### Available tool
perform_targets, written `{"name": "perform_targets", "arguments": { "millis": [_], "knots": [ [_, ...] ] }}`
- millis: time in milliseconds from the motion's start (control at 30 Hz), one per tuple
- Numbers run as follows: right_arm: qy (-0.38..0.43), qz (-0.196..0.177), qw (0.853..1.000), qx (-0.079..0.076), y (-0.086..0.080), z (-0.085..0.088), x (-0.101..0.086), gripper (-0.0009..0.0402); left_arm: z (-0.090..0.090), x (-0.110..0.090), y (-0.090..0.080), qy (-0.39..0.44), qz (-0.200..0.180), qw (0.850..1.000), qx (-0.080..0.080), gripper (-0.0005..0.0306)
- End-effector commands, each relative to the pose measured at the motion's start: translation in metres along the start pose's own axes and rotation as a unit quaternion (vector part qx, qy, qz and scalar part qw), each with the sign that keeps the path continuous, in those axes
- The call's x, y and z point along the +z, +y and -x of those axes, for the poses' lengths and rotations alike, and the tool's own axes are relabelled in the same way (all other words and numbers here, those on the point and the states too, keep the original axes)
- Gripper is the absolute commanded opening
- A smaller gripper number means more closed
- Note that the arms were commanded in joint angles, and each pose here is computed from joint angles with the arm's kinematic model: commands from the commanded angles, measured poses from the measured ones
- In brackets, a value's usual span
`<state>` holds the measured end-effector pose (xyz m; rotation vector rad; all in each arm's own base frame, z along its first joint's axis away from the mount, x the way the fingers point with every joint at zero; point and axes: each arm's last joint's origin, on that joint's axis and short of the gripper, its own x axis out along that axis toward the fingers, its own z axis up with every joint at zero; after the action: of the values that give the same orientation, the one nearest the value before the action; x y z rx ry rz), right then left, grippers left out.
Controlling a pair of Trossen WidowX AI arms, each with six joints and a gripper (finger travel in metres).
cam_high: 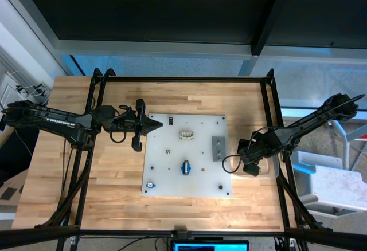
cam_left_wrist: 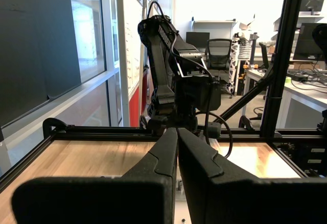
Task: Pick the 16mm cylinder and place it in the taskboard
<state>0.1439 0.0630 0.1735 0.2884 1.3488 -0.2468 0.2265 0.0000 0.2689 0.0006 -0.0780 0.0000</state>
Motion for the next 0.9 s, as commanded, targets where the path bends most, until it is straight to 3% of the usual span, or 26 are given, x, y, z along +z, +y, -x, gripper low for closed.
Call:
{"name": "perform_targets", "arguments": {
  "millis": [33, 900],
  "knots": [
    [0.0, 0.0, 1.0, 0.006, 0.002, 0.006, 0.002, 0.0024, 0.0, 0.0, 0.0, 0.0, 0.0, 1.0, 0.0, 0.0],
    [0.007, 0.033, 0.999, -0.001, 0.007, 0.074, 0.016, 0.0023, 0.0, 0.0, 0.0, 0.0, 0.0, 1.0, 0.0, 0.0]
  ]
}}
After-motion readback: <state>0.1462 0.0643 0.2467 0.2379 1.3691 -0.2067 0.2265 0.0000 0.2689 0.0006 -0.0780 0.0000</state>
